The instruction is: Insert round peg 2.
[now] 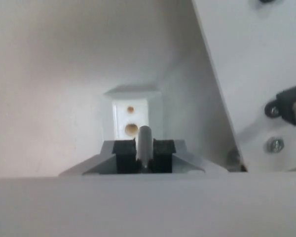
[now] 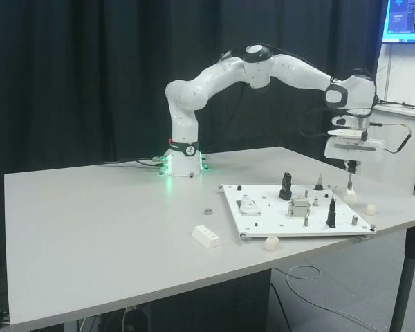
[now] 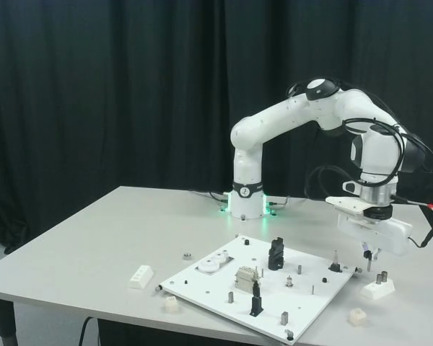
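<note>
In the wrist view my gripper (image 1: 144,157) is shut on a grey round peg (image 1: 144,142), which stands upright between the black fingers (image 1: 124,149). Below it lies a white holder block (image 1: 122,118) with a small hole and a larger hole; the peg's tip shows just beside the larger one. From the first room view the gripper (image 2: 348,170) holds the peg (image 2: 348,181) a little above the holder block (image 2: 350,196), off the white board's (image 2: 263,220) far right edge. The second room view shows the gripper (image 3: 368,250) up and left of the holder (image 3: 377,290).
The white board (image 3: 216,292) carries several black and grey parts. Small white blocks (image 2: 206,236) (image 2: 270,243) (image 2: 371,207) lie on the grey table (image 2: 90,221) around it, and a small ring (image 2: 208,210) sits near its left edge. The arm's base (image 2: 182,162) glows green.
</note>
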Action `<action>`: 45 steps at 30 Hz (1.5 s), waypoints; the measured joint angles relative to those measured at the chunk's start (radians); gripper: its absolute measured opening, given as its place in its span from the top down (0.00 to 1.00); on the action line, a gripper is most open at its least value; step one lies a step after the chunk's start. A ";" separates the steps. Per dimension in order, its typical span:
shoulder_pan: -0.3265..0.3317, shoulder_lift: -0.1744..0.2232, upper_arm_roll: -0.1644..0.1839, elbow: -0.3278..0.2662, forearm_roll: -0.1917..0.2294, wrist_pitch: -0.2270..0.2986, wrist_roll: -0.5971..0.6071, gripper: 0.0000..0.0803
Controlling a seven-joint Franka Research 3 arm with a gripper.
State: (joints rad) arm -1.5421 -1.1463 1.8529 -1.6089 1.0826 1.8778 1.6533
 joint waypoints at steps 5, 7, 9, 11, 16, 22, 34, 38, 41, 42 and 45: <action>-0.011 -0.002 0.000 0.000 -0.016 0.025 -0.047 0.91; -0.018 -0.003 0.000 0.000 -0.019 0.035 -0.062 0.91; -0.024 -0.005 0.000 0.000 -0.025 0.044 -0.078 0.91; -0.032 -0.007 0.000 0.000 -0.031 0.054 -0.097 0.91; -0.055 -0.010 0.000 0.000 -0.041 0.071 -0.149 0.91; -0.088 -0.015 -0.001 0.001 -0.051 0.094 -0.223 0.91; -0.181 -0.031 -0.001 0.024 -0.055 0.110 -0.422 0.91; -0.213 -0.036 0.000 0.038 -0.054 0.110 -0.478 0.91; -0.236 -0.041 0.003 0.049 -0.052 0.109 -0.515 0.91; -0.244 -0.043 0.004 0.053 -0.052 0.109 -0.526 0.91; -0.268 -0.047 0.010 0.067 -0.050 0.109 -0.559 0.91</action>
State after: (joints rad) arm -1.8101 -1.1937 1.8631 -1.5419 1.0329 1.9869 1.0947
